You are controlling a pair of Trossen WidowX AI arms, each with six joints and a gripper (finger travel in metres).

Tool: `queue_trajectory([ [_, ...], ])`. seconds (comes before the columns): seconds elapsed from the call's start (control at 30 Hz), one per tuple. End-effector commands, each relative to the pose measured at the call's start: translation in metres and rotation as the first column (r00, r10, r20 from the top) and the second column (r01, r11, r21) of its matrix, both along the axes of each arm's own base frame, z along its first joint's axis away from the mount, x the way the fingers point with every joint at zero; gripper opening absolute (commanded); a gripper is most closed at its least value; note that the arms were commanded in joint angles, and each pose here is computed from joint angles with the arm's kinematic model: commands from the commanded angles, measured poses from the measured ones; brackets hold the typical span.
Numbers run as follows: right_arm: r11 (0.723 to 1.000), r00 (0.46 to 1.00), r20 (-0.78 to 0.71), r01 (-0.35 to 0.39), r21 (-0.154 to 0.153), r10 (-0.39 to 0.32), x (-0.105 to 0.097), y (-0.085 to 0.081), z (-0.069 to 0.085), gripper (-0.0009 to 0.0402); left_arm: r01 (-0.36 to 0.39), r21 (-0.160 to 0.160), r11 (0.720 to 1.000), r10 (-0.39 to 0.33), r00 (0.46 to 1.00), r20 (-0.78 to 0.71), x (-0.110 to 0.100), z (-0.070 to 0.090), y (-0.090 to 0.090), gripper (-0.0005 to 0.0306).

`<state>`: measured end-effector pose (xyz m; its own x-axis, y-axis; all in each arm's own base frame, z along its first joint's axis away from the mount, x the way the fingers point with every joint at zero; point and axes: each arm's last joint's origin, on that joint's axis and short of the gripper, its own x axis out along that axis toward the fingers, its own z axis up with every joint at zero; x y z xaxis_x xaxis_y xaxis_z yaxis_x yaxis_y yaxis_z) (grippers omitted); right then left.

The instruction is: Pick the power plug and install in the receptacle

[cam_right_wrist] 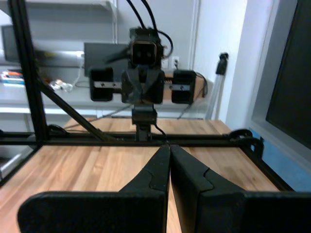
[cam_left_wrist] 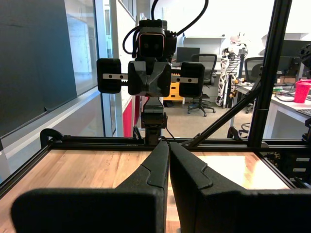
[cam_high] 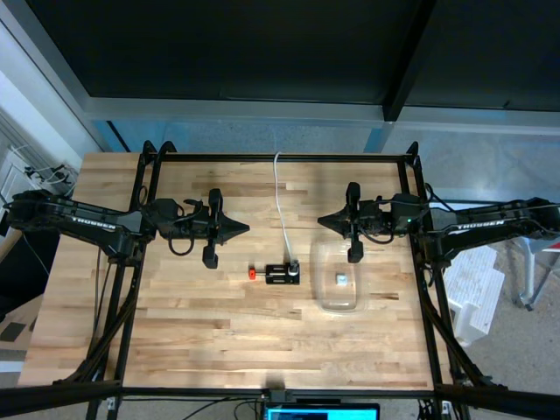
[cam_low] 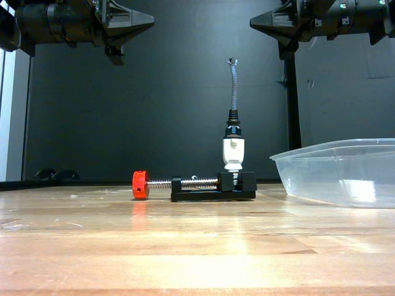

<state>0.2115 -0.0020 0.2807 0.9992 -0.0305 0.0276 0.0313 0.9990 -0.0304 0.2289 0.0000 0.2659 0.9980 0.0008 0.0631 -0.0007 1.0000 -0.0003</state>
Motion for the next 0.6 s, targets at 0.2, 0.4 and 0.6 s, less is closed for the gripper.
queue_trajectory([
  [0.2,0.999,0.999,0.006,-0.049,0.003,0.049,-0.0024,0.0004,-0.003,0.0,0.0,0.0,1.0,0.0,1.0,0.0,0.0001,-0.0001,0.0001,0.0],
  [0.4,0.999,0.999,0.005,-0.039,0.002,0.039,-0.0024,-0.001,-0.0031,0.0,0.0,0.0,1.0,0.0,1.0,0.0,0.0001,-0.0001,0.0,0.0],
  [0.6,0.999,0.999,0.0,-0.032,-0.002,0.032,-0.0023,-0.0012,-0.0036,0.0,0.0,0.0,1.0,0.0,1.0,0.0,0.0001,-0.0001,0.0,0.0],
])
